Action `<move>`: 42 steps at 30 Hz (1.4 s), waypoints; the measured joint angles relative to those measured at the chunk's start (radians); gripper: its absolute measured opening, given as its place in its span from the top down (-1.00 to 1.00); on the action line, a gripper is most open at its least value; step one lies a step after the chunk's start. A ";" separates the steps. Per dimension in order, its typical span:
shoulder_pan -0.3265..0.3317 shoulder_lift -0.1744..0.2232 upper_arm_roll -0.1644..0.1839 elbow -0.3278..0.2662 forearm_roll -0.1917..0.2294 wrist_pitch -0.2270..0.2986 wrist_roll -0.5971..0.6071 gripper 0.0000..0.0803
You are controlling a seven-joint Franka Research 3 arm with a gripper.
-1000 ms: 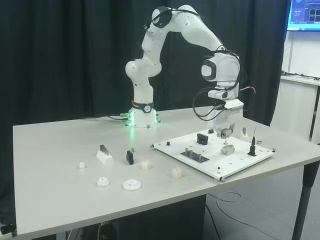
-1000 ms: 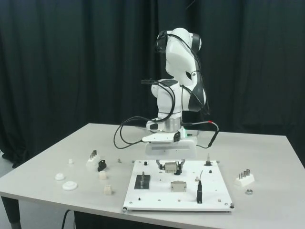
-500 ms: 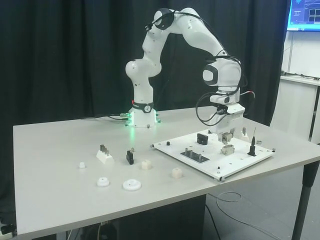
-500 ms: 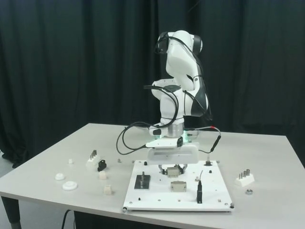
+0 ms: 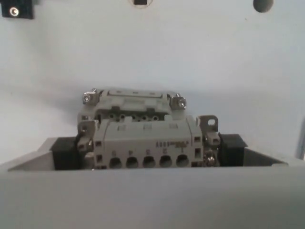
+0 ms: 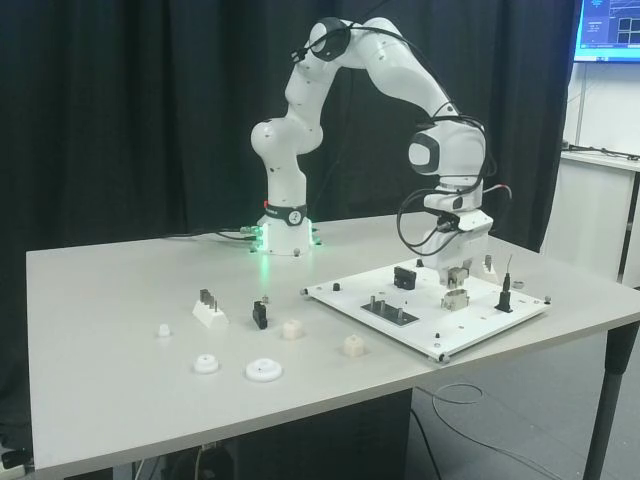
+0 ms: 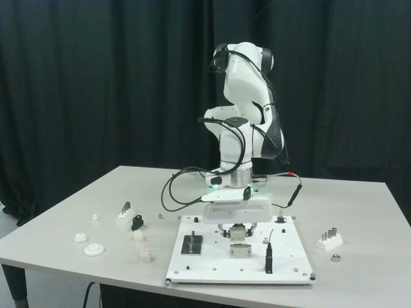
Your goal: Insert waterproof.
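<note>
Black curtains hang behind the desk (image 6: 120,300), where the claw (image 7: 235,235), closed on the plug (image 5: 147,143) (stiff, light, gripped by its sides), holds it just above the socket (image 5: 132,102).

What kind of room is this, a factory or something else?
Probably a robotics lab: a white robot arm bolted to a grey table, a white square practice board of fittings, black curtains behind.

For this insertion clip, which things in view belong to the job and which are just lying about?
In the job:
- gripper
- grey connector held in it
- grey socket
- white board

Lying about:
- white gears
- white blocks
- black clip
- pin holder
</note>
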 joint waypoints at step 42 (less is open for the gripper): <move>0.003 0.030 0.017 0.000 0.002 0.026 0.043 -0.54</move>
